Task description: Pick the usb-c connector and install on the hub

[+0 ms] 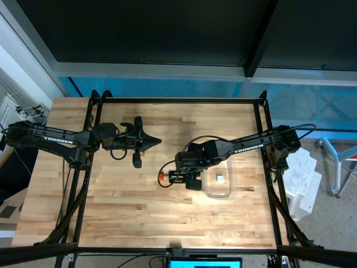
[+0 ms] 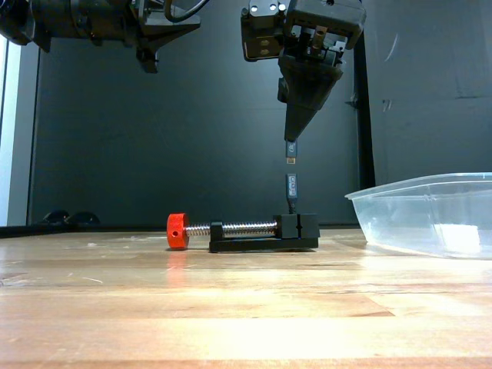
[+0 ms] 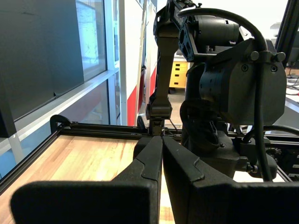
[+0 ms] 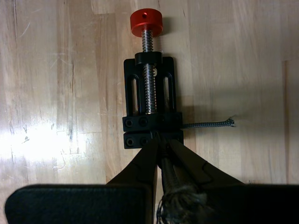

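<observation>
Low view: right gripper (image 2: 291, 132) clamps tiny dark usb-c connector (image 2: 290, 151) above black hub block (image 2: 261, 238), probably lowering straight next; closed left gripper (image 1: 157, 141) hangs at left.

right gripper (image 2: 290, 141) above hub (image 2: 261, 235), usb-c connector (image 2: 290, 152) seemingly between them, tray (image 2: 430, 206) at right, left gripper (image 1: 158, 140) well left

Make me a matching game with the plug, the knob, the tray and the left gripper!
Things: 1 plug; 2 knob; 3 tray; 4 left gripper.
Matches: A orange-red; B clear, beside the black block; C shut, empty, raised at the left; D pinched by the right gripper above the black block.
Pairs: 1-D, 2-A, 3-B, 4-C.
</observation>
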Controlling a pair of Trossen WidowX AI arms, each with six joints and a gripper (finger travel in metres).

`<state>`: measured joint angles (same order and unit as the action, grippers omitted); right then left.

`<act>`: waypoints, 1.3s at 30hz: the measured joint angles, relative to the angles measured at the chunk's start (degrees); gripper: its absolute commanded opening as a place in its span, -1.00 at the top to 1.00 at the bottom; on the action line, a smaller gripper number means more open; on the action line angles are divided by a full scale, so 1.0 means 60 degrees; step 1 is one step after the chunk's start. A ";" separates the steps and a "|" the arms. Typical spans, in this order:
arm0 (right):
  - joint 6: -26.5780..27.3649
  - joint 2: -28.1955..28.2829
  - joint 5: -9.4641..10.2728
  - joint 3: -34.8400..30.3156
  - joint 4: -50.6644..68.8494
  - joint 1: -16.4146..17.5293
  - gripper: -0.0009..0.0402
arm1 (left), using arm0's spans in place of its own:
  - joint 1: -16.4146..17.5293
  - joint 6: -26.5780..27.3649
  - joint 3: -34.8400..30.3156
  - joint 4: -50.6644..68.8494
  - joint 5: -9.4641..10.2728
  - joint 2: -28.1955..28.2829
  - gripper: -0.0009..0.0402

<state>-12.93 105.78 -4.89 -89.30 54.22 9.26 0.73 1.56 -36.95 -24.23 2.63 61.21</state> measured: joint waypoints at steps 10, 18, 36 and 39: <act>0.0007 0.0186 0.0029 0.0004 -0.0164 0.0000 0.96 | 0.0000 -0.0004 -0.0004 0.0000 0.0000 0.0000 0.96; 0.0000 0.0189 0.0029 0.0004 -0.0138 0.0000 0.96 | 0.0000 -0.0004 -0.0004 0.0004 0.0000 0.0000 0.96; -0.0007 0.0266 0.0069 0.0025 -0.0146 0.0000 0.96 | 0.0000 0.0000 0.0000 0.0000 0.0000 0.0000 0.96; -0.0007 0.0266 0.0069 0.0080 -0.0193 0.0000 0.96 | 0.0000 -0.0004 0.0000 0.0004 0.0000 0.0000 0.96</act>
<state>-12.97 107.37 -4.47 -88.82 53.06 9.26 0.73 1.54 -36.95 -24.21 2.63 61.21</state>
